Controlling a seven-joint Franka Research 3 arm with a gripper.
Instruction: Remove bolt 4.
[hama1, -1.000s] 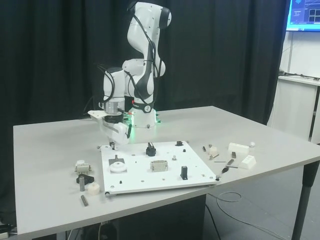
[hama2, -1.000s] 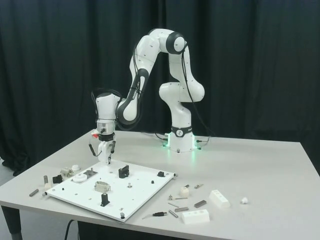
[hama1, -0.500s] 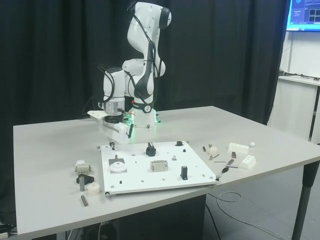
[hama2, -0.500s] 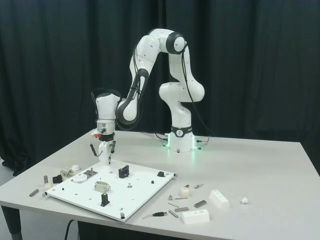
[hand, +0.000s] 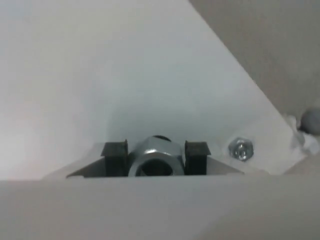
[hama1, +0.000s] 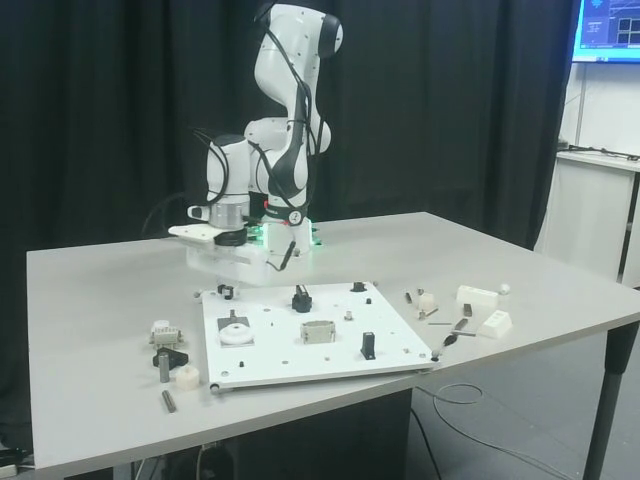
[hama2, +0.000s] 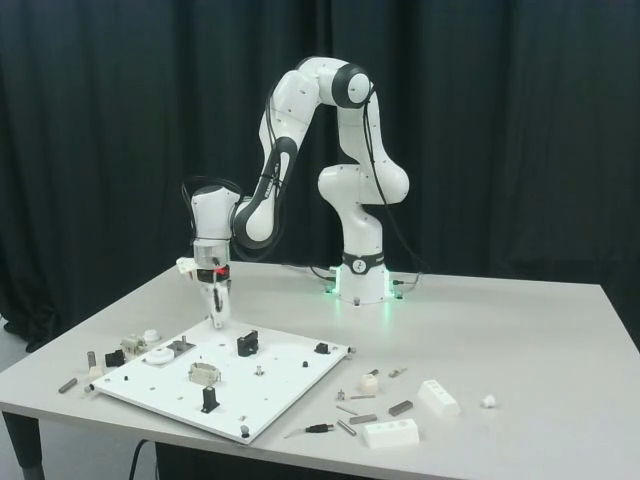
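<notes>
Bolt 4, a grey metal hex head, stands at the far left corner of the white board, close to its edge. My gripper points straight down over it, and its two black fingertips press against opposite sides of the head. The first room view shows the gripper low at that corner of the board. In the second room view the gripper reaches down to the board. The bolt itself is too small to make out in either room view.
A smaller bolt sits in the board beside bolt 4. On the board stand black fixtures, a white disc and a grey connector. Loose parts lie left of the board, and more lie to its right.
The hand has turned about its upright axis while staying over the same corner of the board. The rest of the arm has barely moved.
</notes>
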